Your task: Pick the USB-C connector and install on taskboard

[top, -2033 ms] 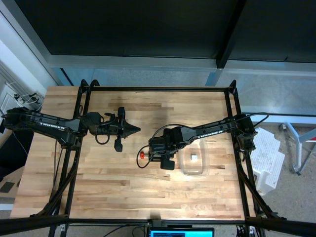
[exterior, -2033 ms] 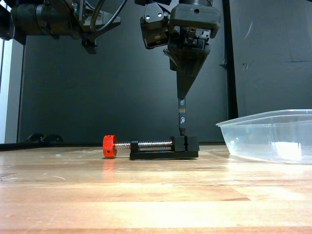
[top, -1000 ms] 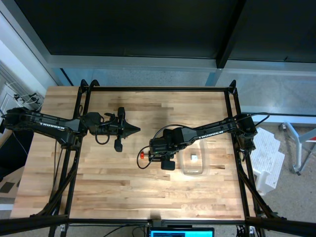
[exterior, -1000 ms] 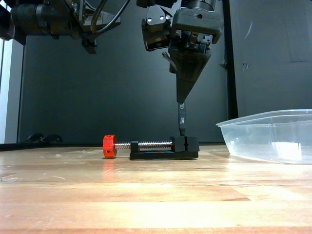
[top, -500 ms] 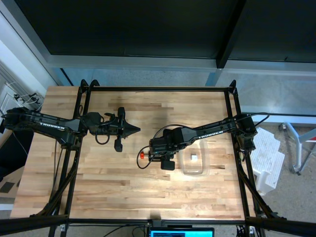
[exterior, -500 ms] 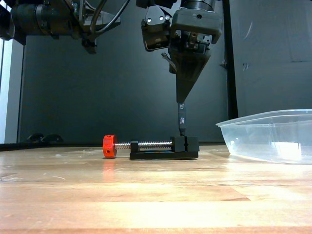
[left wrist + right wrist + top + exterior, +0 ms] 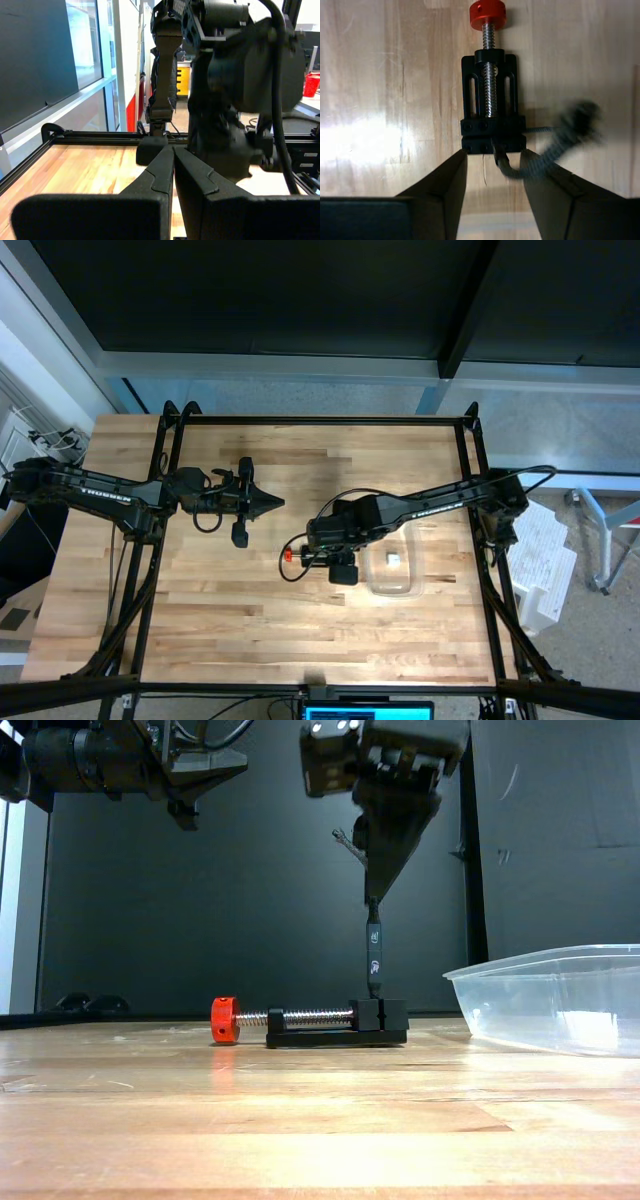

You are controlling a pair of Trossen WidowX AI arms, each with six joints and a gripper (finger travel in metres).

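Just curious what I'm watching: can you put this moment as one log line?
right gripper: open, above USB-C connector | connector: upright on taskboard | left gripper: shut, parked at left

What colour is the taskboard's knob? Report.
Knob: red-orange, clearest in right wrist view; right gripper above taskboard, left gripper parked leftward.

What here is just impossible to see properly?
- High view: the open right gripper, above the taskboard, covers the USB-C connector.
- Low view: the taskboard hides the connector's foot; seating unclear.
- Right wrist view: the cable is blurred.
- Left wrist view: beyond the shut left gripper, over the table's left, the right arm blocks the taskboard.
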